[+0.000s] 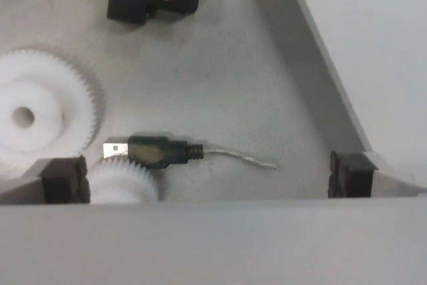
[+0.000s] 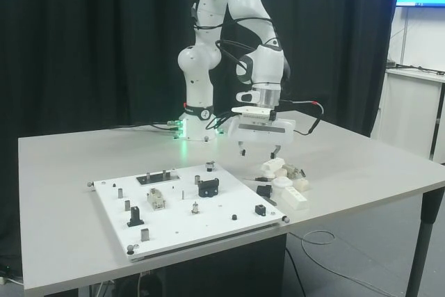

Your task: Remove round peg 3.

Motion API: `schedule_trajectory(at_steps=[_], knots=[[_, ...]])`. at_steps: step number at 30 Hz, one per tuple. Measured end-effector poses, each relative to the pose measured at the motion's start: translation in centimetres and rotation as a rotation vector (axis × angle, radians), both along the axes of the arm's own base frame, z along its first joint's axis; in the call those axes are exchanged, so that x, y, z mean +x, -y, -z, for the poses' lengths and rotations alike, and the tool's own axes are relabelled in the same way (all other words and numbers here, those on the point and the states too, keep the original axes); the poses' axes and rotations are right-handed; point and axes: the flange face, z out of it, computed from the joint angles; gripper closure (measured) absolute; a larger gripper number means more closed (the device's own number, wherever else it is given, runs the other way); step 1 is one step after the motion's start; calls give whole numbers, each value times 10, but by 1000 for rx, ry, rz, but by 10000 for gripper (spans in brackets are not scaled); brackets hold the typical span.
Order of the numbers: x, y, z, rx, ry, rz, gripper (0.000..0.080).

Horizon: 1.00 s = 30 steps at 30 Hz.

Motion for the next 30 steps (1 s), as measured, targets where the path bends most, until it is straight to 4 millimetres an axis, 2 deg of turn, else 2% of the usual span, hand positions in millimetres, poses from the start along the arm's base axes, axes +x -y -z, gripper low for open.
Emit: schedule_trajectory(at_steps=[30], knots=[[2, 5, -3, -19, 7, -40, 3]])
